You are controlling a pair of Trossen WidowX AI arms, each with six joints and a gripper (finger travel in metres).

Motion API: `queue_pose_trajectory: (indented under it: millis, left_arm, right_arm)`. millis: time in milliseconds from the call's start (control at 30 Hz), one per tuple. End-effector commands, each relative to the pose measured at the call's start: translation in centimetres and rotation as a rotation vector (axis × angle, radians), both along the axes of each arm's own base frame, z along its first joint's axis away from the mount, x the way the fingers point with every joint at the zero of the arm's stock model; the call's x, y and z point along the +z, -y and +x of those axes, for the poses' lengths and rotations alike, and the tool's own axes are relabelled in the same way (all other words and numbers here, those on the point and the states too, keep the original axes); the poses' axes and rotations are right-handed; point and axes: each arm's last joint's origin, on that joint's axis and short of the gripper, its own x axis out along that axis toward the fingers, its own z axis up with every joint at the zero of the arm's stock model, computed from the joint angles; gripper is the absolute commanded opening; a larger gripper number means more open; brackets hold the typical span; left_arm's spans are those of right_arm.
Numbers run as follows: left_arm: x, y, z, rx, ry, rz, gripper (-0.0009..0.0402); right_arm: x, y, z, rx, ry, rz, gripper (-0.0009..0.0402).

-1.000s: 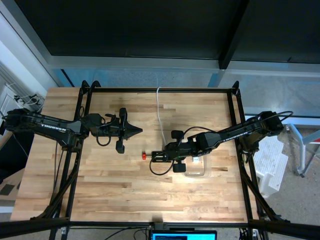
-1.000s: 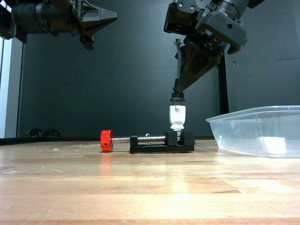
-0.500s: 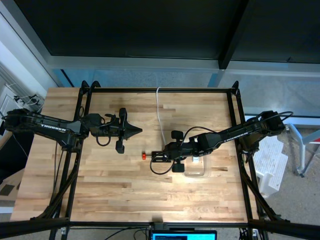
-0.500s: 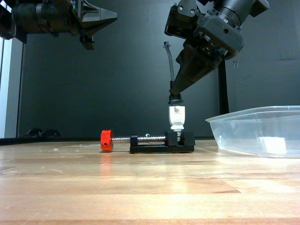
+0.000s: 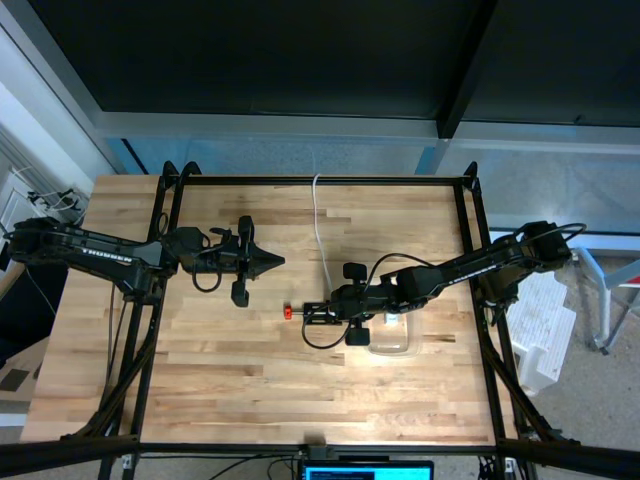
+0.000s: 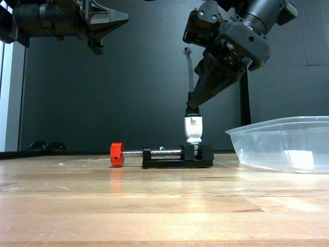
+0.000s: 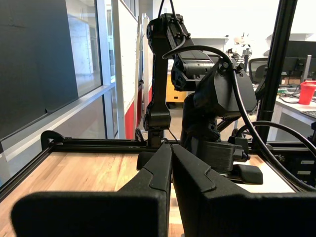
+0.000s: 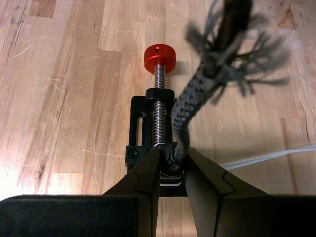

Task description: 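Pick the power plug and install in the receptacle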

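My right gripper (image 6: 194,103) is shut on the power plug (image 6: 192,110), a tiny black block with a frayed braided cable stub rising from it. The plug sits right on top of the white receptacle (image 6: 193,128), which stands upright, clamped in a black vise (image 6: 177,155). In the right wrist view the plug (image 8: 173,154) is pinched between the fingertips (image 8: 144,177) above the vise (image 8: 142,129); only a sliver of the receptacle (image 8: 170,183) shows. In the high view the right gripper (image 5: 343,308) covers the receptacle. My left gripper (image 5: 272,262) hovers shut, well to the left.
The vise's red knob (image 6: 117,154) points left. The receptacle's white cable (image 5: 320,225) runs toward the table's far edge. A clear plastic tray (image 6: 288,146) holding a small whitish piece stands right of the vise. A black frame (image 5: 320,180) borders the wooden table.
The right gripper has tilted and eased the plug down; the small gap above the receptacle has closed. The cable stub swung more upright. The left arm has not moved.
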Motion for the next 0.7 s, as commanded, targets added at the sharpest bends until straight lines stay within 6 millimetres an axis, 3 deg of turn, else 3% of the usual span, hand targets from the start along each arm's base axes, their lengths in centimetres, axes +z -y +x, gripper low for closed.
queue_pose_trajectory:
  millis: [33,700]
  left_arm:
    - [0.0,0.0,0.0,0.000,0.001,0.000,0.0000]
    - [0.0,0.0,0.0,0.000,0.001,0.000,0.0000]
  right_arm:
    - [-0.2,0.0,-0.2,0.000,-0.015,-0.006,0.0004]
    - [2.9,-0.1,0.3,-0.001,0.033,0.006,0.0141]
